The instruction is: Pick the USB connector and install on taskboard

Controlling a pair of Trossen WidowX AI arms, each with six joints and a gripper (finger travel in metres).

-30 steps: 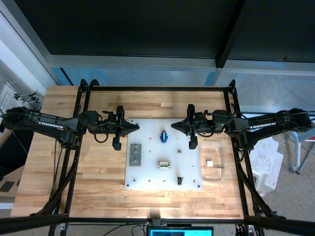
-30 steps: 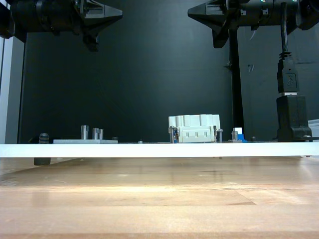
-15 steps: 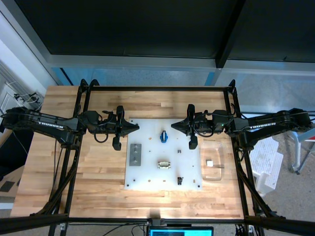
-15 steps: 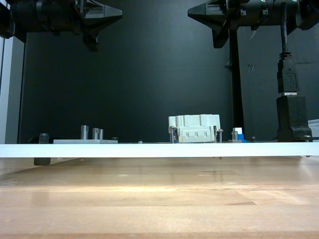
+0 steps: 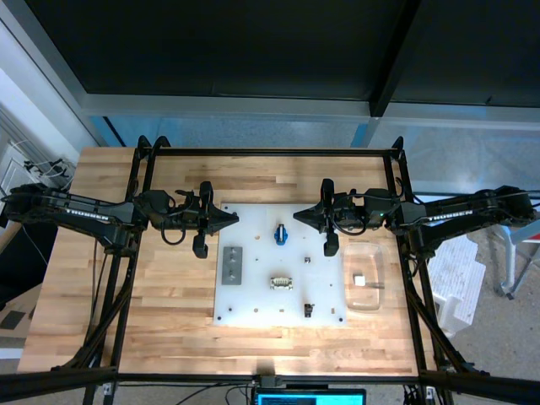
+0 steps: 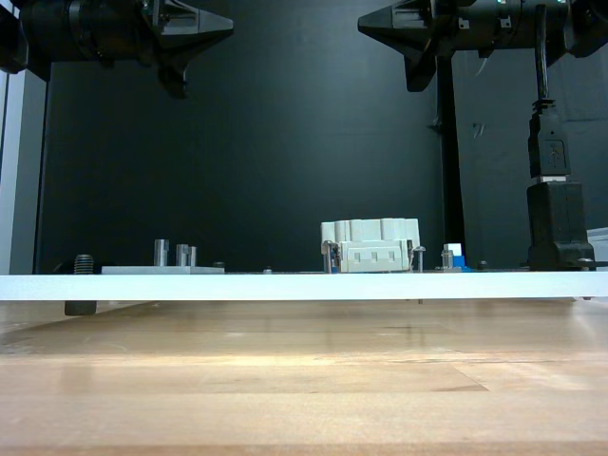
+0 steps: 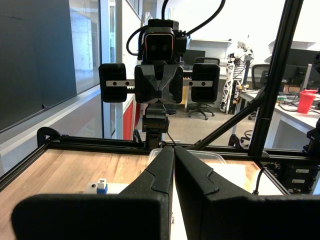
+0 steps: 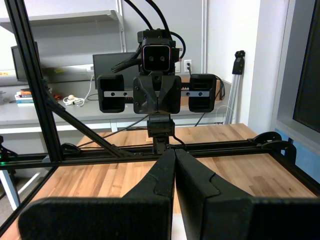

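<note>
Low view: connector (image 6: pixel 551 152) seated; left end effector (image 6: pixel 223 24), right end effector (image 6: pixel 366 24) overhead

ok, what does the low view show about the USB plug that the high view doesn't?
Low only: the connector standing on the port, silver band between, cable rising. High only: the clear tray holding just the white block, and the port's top dark. Both: left gripper and right gripper raised above the far edge of the white board, jaws shut, holding nothing.
</note>
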